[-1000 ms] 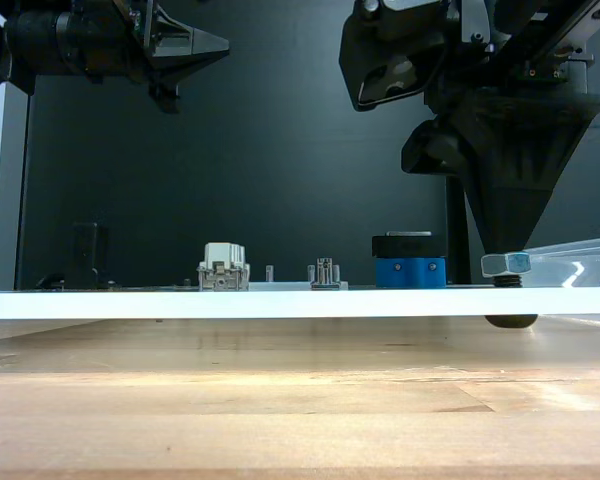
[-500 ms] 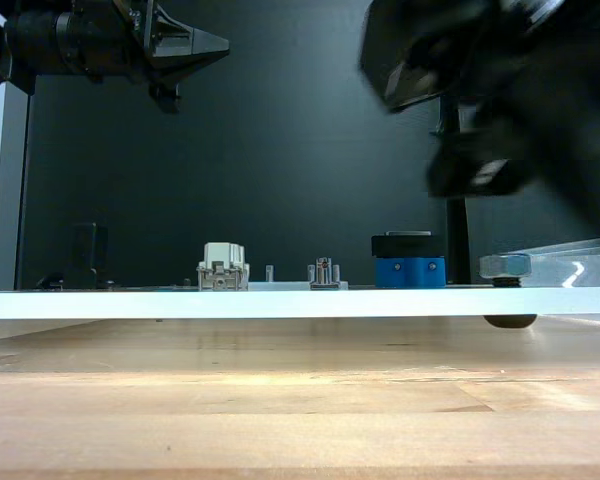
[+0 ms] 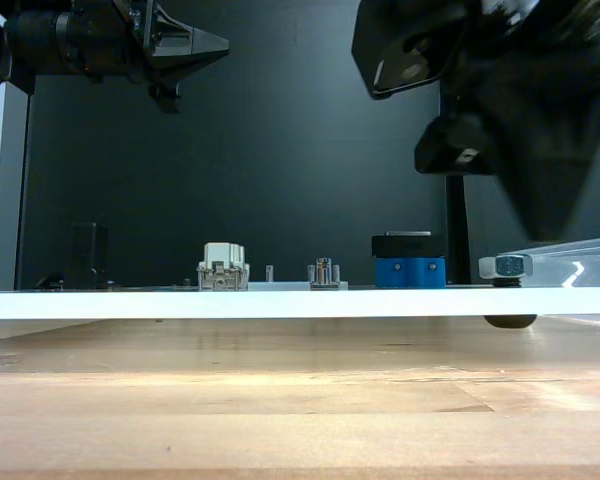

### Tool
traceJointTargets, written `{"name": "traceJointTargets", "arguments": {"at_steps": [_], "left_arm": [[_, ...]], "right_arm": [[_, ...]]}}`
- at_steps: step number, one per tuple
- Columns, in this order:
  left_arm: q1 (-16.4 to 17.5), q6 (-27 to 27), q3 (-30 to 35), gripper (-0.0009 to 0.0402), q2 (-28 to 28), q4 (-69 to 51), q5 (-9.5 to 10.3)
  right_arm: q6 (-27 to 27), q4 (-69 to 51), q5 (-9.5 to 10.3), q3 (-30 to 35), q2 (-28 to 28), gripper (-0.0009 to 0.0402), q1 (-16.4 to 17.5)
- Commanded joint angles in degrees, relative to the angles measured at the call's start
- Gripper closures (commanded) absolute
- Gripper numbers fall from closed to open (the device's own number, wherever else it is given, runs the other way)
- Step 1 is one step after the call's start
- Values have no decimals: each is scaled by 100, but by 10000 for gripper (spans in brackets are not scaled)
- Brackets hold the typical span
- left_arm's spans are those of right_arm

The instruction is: Pick the M12 fastener and fasten on the M12 threads

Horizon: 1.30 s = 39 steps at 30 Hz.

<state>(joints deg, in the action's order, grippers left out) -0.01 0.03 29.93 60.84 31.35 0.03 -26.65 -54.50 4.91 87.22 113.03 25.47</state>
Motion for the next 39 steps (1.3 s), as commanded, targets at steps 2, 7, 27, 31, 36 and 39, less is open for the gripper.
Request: {"name": "traceJointTargets", "arguments": {"at_steps": [2, 7, 27, 31, 36, 39], "left_arm": [[0, 0, 2, 393, 2, 7, 0], [0, 0, 2, 393, 2, 0, 0], [0, 0, 2, 393, 2, 0, 0], [0, 0, 2, 393, 2, 2, 0], [2, 0, 2, 393, 2, 0, 0], [2, 0, 2, 393, 2, 2, 0]], "right_arm": [[11, -17, -564, 4, -22, 393, 4], [55, 184, -651, -55, -9, 393, 13], [57, 446, -531, -181, 118, 393, 44], [55, 433, -455, -179, 98, 393, 52], [245, 433, 1016, -179, 4, 393, 55], [363, 417, 1266, -179, -66, 393, 55]]}}
